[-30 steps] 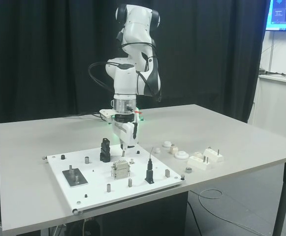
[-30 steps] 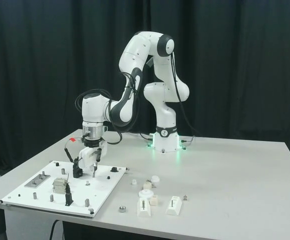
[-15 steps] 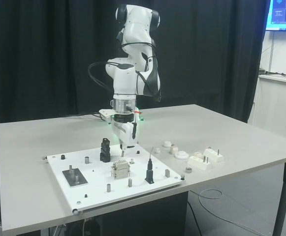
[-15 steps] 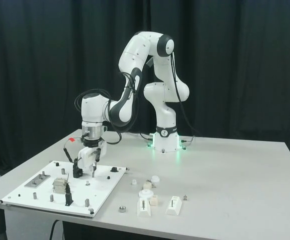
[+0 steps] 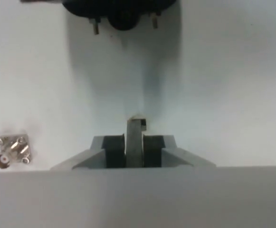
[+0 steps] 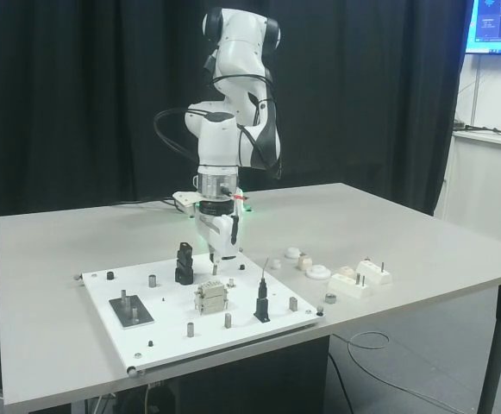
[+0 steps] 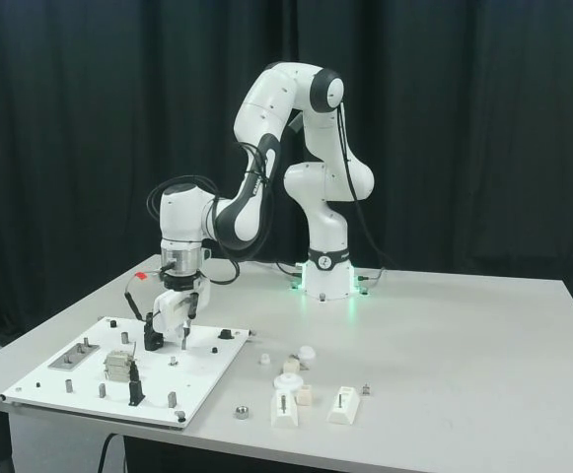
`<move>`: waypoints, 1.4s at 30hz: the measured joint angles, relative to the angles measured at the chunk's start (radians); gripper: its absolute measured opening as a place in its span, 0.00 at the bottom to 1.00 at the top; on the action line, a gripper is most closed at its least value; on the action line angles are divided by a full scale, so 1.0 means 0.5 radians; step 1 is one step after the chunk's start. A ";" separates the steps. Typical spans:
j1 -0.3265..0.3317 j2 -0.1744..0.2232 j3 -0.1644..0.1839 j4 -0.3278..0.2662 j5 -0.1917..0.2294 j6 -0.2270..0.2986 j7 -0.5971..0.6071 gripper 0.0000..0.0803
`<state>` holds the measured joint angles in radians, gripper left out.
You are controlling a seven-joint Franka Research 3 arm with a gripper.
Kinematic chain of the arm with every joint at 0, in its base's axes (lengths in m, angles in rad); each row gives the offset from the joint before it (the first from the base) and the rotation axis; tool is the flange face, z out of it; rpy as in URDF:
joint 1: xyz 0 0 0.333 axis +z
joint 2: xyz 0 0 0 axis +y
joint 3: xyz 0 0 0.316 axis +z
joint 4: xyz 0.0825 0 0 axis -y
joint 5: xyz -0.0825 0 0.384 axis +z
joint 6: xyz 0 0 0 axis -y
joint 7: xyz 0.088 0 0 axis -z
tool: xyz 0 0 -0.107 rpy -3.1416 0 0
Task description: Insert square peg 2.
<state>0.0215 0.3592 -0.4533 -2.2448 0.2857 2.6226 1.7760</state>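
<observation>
Black curtains close off the room behind my grey bench (image 6: 388,224), and a white board (image 6: 168,323) lies near its front edge, studded with small posts and fixtures. My white arm (image 7: 266,128) bends down from its base at the back of the bench so that my claw (image 6: 215,256) hangs above the middle of that board. My claw is pinching square peg 2 (image 5: 135,142) between its two fingers (image 5: 113,151); in the wrist view the grey peg stands upright in the grip with its tip sticking out past the pads, over bare white board. From the first room view the peg (image 6: 215,268) hangs just off the board surface, though I cannot tell whether its tip touches.

Seen from the first room view, a black connector block (image 6: 183,264) stands just beside my claw at about 9 o'clock. A metal multi-pin connector (image 6: 210,297) sits near at 6 o'clock, and a black upright holder (image 6: 260,304) with a thin pin stands at about 4 o'clock. Off the board, at 3 o'clock, several white round parts (image 6: 306,259) and white blocks (image 6: 362,278) lie on the bench, well apart from me.
</observation>
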 joint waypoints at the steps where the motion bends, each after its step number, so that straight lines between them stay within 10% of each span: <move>1: 0.000 0.000 -0.001 0.001 0.000 -0.003 0.000 0.10; 42: 0.000 0.028 -0.019 0.060 0.044 -0.122 0.004 0.10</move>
<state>0.0215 0.3731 -0.4626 -2.2148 0.3076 2.5617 1.7778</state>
